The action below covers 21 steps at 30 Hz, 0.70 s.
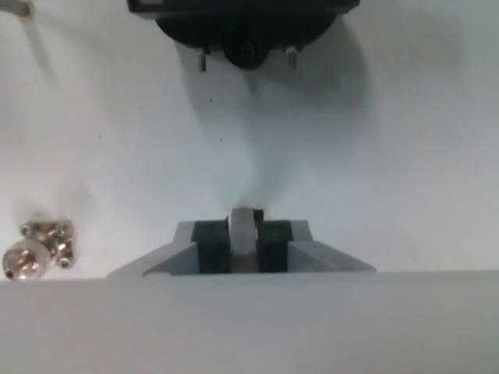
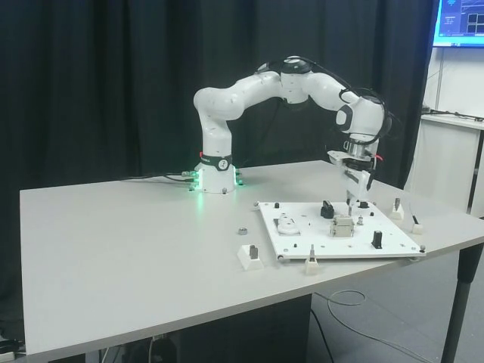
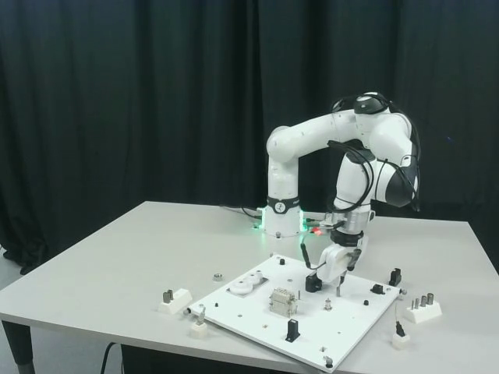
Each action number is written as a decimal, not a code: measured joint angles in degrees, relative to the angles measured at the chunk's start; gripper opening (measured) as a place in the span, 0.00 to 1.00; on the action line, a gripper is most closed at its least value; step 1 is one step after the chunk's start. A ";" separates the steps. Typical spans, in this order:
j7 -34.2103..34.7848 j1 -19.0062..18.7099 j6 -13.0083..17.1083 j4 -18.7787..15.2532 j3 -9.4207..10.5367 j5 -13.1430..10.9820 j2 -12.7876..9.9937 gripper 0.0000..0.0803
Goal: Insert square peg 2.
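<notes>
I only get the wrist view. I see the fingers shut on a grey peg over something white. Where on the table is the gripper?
Observer: The gripper hangs over a white board that lies on the grey table, close beside a black block on that board.
Operator: Any more pegs around?
Observer: Yes, a white holder with grey pegs stands on the table, just off the board's edge.
Operator: Where is the arm's base from there?
Observer: The base stands behind the board, green lights at its foot, and the arm arches over from it.
</notes>
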State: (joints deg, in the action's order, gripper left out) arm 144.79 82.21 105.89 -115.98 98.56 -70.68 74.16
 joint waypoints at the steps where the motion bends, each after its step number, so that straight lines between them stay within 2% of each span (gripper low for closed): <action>1: 0.00 -0.08 -0.01 -0.01 0.00 -0.01 0.00 0.09; 21: -0.05 -0.99 0.06 -0.80 -0.12 -0.08 -0.06 0.09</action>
State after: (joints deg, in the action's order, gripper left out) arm 144.74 81.22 105.96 -116.78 98.44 -70.76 74.10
